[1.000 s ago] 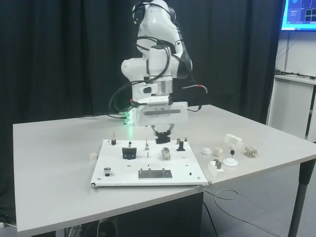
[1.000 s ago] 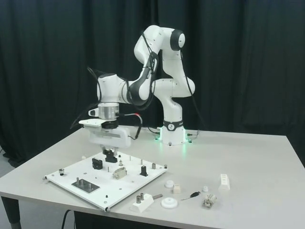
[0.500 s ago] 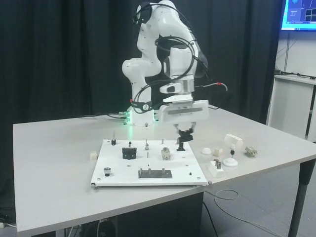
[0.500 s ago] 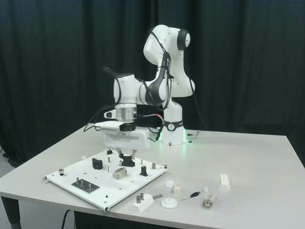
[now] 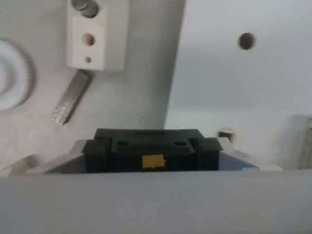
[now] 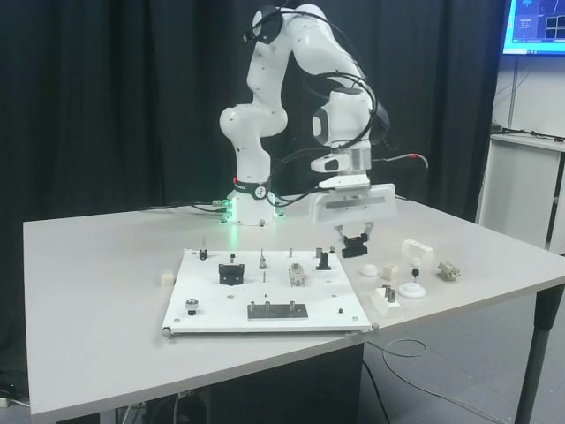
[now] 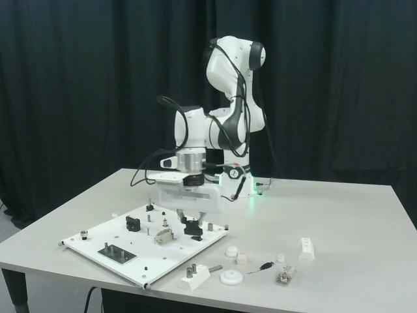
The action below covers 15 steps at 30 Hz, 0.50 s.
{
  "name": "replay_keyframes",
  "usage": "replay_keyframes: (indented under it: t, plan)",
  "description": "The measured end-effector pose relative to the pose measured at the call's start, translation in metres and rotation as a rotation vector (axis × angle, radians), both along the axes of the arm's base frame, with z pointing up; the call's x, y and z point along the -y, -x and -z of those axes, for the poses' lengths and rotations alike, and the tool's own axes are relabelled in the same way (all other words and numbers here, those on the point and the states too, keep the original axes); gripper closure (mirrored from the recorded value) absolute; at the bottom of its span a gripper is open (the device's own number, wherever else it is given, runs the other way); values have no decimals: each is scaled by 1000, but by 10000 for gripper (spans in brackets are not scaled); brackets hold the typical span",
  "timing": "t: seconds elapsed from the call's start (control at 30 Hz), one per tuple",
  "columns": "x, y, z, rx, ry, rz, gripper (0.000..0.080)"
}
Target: Place D-SUB.
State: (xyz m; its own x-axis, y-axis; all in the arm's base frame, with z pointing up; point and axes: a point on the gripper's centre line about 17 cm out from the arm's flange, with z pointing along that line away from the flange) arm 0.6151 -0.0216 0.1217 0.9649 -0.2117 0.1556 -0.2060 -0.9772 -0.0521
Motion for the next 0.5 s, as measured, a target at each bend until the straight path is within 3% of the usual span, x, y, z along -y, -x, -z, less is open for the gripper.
replay_keyframes:
  t: [0.5]
  plan:
    - [-38, 6, 24, -26, 17, -22, 423]
